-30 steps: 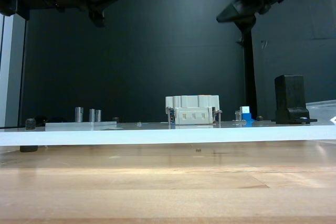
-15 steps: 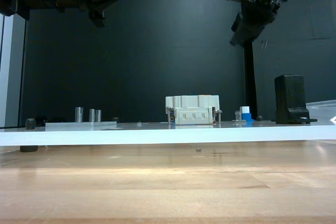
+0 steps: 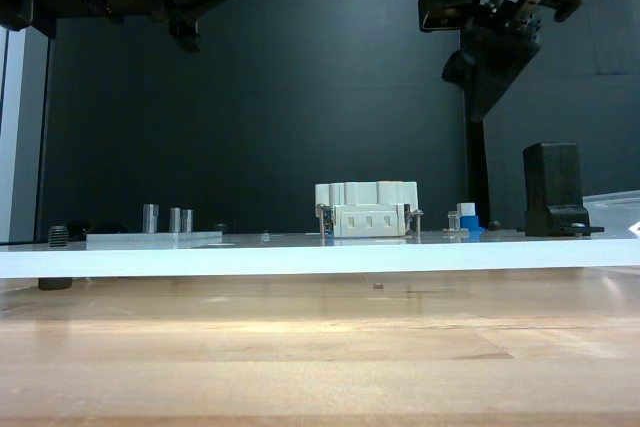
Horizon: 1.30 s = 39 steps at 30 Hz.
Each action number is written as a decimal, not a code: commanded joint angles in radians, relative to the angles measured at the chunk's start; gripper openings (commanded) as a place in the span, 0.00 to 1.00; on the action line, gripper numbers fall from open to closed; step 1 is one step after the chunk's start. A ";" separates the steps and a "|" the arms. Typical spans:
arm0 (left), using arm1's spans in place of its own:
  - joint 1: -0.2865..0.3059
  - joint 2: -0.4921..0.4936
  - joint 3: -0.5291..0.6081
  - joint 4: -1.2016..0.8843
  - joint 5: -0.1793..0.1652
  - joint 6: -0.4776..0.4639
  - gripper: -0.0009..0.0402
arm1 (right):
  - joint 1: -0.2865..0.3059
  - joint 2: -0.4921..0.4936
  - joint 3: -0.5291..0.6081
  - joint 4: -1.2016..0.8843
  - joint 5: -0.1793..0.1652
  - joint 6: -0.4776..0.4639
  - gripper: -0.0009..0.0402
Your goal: Pick the 16mm bar from the taskboard and place it in the container
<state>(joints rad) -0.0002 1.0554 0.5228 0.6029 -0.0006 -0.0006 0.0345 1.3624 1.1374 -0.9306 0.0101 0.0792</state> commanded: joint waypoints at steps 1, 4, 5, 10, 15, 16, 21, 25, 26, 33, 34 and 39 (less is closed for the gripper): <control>0.000 0.000 0.000 0.000 0.000 0.000 0.02 | 0.021 0.003 0.001 -0.032 0.008 -0.001 0.02; 0.000 0.000 0.000 0.000 0.000 0.000 0.02 | 0.050 0.016 0.004 -0.071 0.032 0.006 0.02; 0.000 0.000 0.000 0.000 0.000 0.000 0.02 | 0.057 0.021 0.006 -0.082 0.031 0.018 0.02; 0.000 0.000 0.000 0.000 0.000 0.000 0.02 | 0.080 0.034 0.019 -0.109 0.031 0.053 0.02; 0.000 0.000 0.000 0.000 0.000 0.000 0.02 | 0.098 0.035 0.024 -0.114 0.032 0.070 0.02; 0.000 0.000 0.000 0.000 0.000 0.000 0.02 | 0.104 0.035 0.024 -0.115 0.032 0.072 0.02; 0.000 0.000 0.000 0.000 0.000 0.000 0.02 | 0.156 0.036 0.024 -0.119 0.043 0.119 0.02; 0.000 0.000 0.000 0.000 0.000 0.000 0.02 | 0.201 0.039 0.024 -0.121 0.043 0.173 0.02; 0.000 0.000 0.000 0.000 0.000 0.000 0.02 | 0.214 0.039 0.024 -0.122 0.043 0.184 0.02; 0.000 0.000 0.000 0.000 0.000 0.000 0.02 | 0.298 0.067 0.025 -0.138 0.049 0.269 0.02; 0.000 0.000 0.000 0.000 0.000 0.000 0.02 | 0.308 0.071 0.027 -0.140 0.049 0.282 0.02; 0.000 0.000 0.000 0.000 0.000 0.000 0.02 | 0.350 0.098 0.047 -0.141 0.049 0.333 0.02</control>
